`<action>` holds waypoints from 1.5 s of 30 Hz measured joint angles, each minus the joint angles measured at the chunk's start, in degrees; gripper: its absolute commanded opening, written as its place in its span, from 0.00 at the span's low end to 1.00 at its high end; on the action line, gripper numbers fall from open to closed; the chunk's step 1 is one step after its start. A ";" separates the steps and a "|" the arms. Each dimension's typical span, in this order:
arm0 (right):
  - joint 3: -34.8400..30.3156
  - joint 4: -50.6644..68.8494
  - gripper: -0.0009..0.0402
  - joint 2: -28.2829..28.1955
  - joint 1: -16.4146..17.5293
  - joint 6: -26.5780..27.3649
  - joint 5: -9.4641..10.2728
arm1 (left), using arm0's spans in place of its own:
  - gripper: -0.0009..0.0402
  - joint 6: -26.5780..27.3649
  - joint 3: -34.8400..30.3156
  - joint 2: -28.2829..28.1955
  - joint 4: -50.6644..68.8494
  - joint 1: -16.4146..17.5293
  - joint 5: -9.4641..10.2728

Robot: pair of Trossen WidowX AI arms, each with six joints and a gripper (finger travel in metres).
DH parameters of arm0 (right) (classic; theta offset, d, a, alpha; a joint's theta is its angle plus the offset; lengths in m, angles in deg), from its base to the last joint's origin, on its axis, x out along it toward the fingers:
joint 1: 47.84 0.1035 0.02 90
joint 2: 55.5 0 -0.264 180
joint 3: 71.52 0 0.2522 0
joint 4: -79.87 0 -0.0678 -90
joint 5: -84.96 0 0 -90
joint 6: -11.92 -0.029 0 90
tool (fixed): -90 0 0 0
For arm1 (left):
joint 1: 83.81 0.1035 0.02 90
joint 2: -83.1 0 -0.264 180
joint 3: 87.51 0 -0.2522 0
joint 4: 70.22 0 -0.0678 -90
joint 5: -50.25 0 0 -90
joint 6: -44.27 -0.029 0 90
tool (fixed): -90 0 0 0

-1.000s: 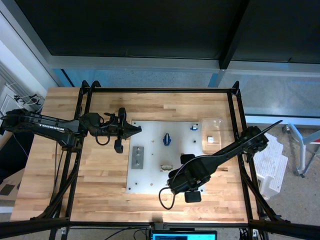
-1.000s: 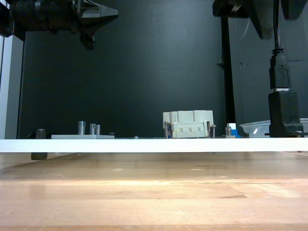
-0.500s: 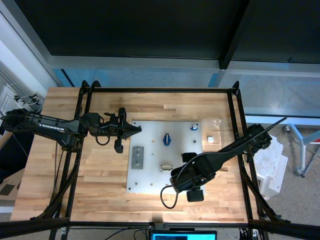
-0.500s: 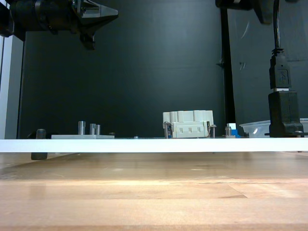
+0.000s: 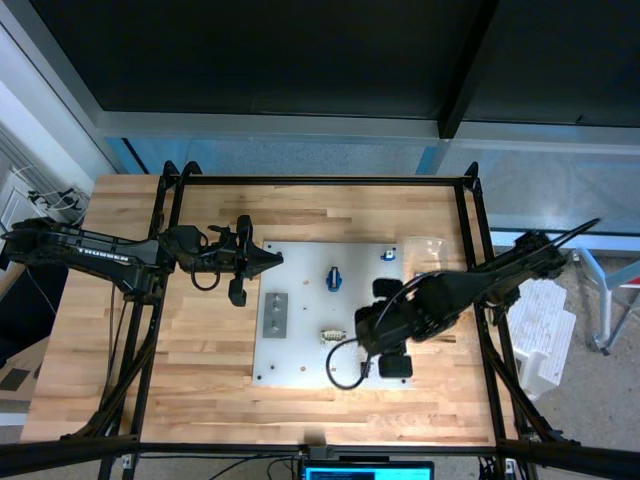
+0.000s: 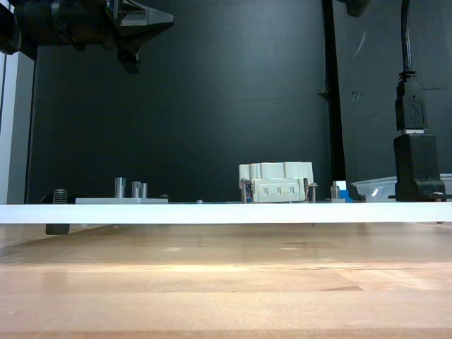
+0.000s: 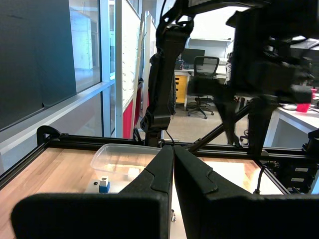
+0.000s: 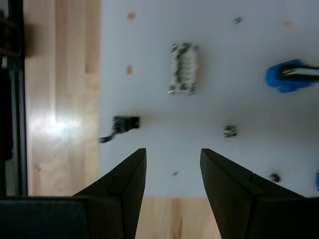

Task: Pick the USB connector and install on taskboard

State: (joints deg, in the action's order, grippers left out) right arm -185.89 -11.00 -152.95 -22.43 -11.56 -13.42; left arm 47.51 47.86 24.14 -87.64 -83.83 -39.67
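Observation:
The black USB connector (image 6: 410, 113) stands upright on a black socket near the right front edge of the white taskboard (image 6: 212, 213), its cable running straight up. From above it shows as a small black piece (image 8: 124, 123) near the taskboard's (image 8: 224, 94) edge. My right gripper (image 8: 173, 150) hangs open and empty high over the taskboard (image 5: 300, 310), apart from the connector (image 5: 364, 368) and just behind it. My left gripper (image 5: 272, 258) hovers shut and empty above the board's left edge, and its fingers (image 7: 172, 169) are pressed together.
On the board are a grey block (image 5: 274, 313), a blue knob (image 5: 333, 278) and a beige socket (image 5: 332, 336). The connector's cable loops (image 5: 335, 372) over the board's front edge. A clear plastic tub (image 5: 425, 262) sits at the board's far right corner.
My right gripper has risen and drawn back from the board's front edge towards its middle. The USB connector has stayed standing in place. The left arm has not moved.

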 measured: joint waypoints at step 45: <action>59.32 -92.04 0.02 35.91 -23.10 20.39 3.76 | 0.02 -0.02 0.00 0.00 0.00 0.00 0.00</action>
State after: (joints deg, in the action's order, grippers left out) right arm -126.58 -103.04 -117.04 -45.54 8.83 -9.66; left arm 47.49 47.86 24.14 -87.64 -83.83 -39.67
